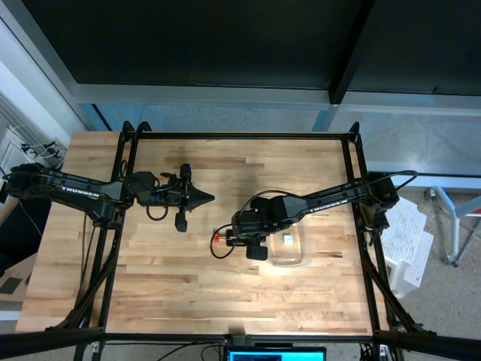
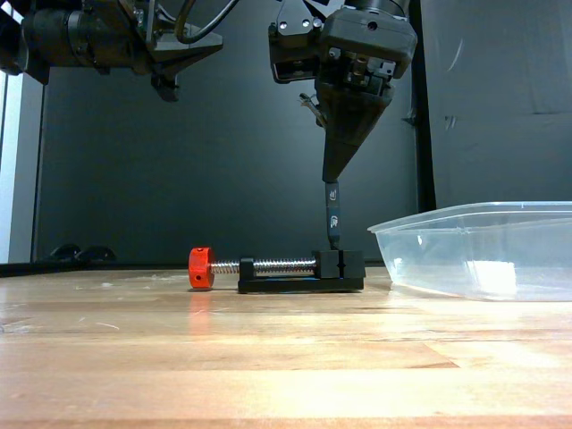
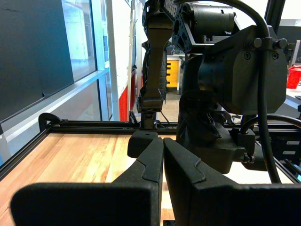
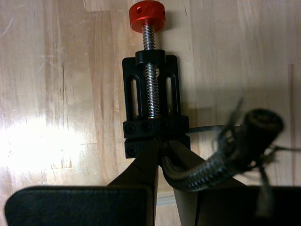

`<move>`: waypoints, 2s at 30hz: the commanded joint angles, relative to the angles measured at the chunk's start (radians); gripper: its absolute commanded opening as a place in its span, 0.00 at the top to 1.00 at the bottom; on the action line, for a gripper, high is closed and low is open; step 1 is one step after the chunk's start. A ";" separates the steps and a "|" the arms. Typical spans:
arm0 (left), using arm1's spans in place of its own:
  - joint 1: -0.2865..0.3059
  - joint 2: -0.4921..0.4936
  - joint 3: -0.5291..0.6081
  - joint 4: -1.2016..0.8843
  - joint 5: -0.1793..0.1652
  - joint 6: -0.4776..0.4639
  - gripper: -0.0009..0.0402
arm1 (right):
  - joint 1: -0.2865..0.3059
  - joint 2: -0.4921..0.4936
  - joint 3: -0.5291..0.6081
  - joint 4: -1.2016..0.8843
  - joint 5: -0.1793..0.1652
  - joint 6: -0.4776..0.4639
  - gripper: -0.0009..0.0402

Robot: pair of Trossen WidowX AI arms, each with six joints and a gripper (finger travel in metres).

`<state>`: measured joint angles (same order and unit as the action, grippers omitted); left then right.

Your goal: Pick the USB-C connector and install on taskboard

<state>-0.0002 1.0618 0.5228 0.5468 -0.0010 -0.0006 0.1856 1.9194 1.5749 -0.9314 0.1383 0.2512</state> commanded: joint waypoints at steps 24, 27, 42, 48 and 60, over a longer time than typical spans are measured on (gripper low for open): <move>0.000 0.000 0.000 0.000 0.000 0.000 0.98 | 0.002 -0.147 -0.001 -0.104 0.000 -0.001 0.49; 0.000 0.000 0.000 0.001 0.000 0.000 0.98 | 0.002 -0.151 -0.001 -0.103 0.000 -0.004 0.50; 0.000 0.000 0.000 0.001 0.000 0.000 0.98 | -0.056 -0.354 -0.182 0.113 0.000 -0.106 0.79; 0.000 0.000 0.000 0.001 0.000 0.000 0.98 | -0.096 -0.547 -0.381 0.395 -0.010 -0.118 0.98; 0.000 0.000 0.000 0.000 0.000 0.000 0.98 | -0.154 -0.839 -0.687 0.833 -0.063 -0.129 0.98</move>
<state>-0.0002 1.0618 0.5228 0.5468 -0.0010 -0.0010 0.0380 1.1038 0.9188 -0.1436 0.0834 0.1192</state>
